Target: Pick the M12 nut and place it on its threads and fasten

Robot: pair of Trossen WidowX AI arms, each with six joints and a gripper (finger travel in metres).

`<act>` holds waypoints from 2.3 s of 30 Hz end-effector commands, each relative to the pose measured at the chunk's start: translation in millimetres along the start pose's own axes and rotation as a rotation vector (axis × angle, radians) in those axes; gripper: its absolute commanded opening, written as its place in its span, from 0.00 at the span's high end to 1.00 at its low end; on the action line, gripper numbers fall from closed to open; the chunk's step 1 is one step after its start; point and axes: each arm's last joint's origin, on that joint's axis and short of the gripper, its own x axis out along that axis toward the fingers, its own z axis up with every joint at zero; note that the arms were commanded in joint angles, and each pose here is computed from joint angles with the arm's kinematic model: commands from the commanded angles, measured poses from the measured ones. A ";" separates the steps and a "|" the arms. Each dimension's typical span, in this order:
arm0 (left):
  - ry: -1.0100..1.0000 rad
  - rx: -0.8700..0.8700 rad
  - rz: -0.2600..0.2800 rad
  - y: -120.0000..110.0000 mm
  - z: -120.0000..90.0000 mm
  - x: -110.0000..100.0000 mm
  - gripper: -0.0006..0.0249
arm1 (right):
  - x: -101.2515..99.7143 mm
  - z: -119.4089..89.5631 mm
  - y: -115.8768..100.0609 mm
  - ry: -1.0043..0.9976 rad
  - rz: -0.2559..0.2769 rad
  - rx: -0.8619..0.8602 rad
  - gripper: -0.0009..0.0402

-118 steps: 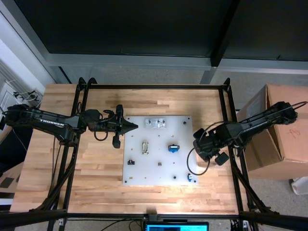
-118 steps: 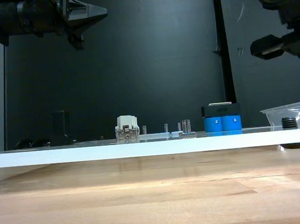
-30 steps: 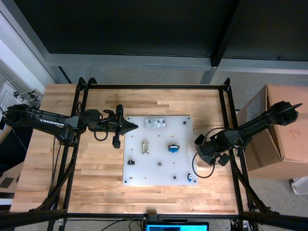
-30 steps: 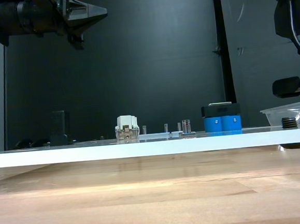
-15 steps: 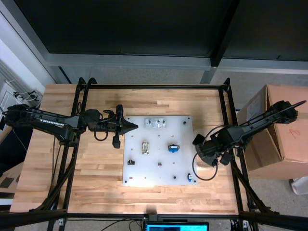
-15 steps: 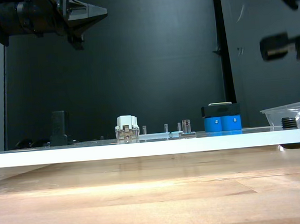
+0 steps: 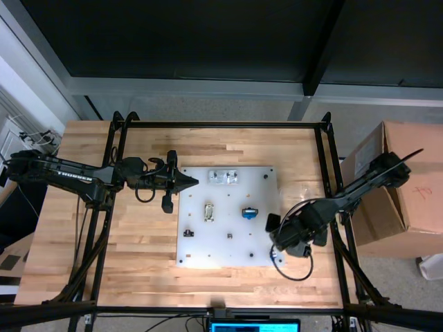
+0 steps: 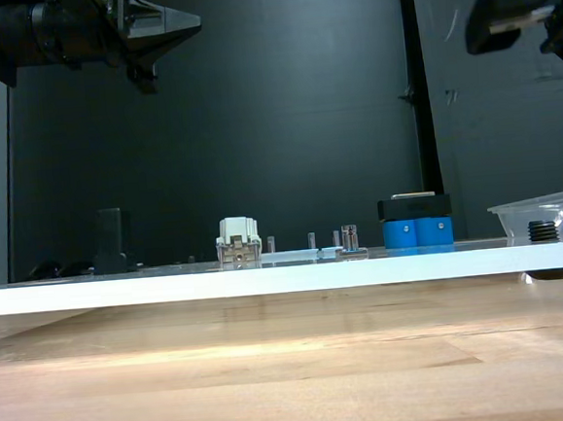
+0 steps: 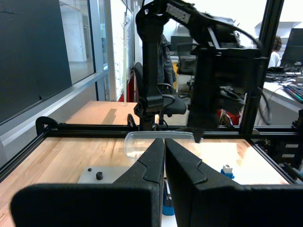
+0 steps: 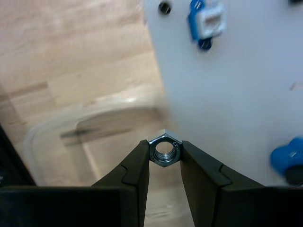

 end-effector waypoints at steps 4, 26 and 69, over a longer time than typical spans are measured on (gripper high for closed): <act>-0.001 0.000 0.000 0.1 0.2 0.0 0.98 | -9.5 31.4 -29.7 -0.018 -0.018 -0.021 0.98; -0.001 0.000 0.000 0.1 0.2 0.0 0.98 | 30.1 83.3 -91.3 -0.047 -0.053 -0.091 0.98; -0.001 0.000 0.000 0.1 0.2 0.0 0.98 | 46.2 83.7 -100.0 -0.037 -0.053 -0.276 0.98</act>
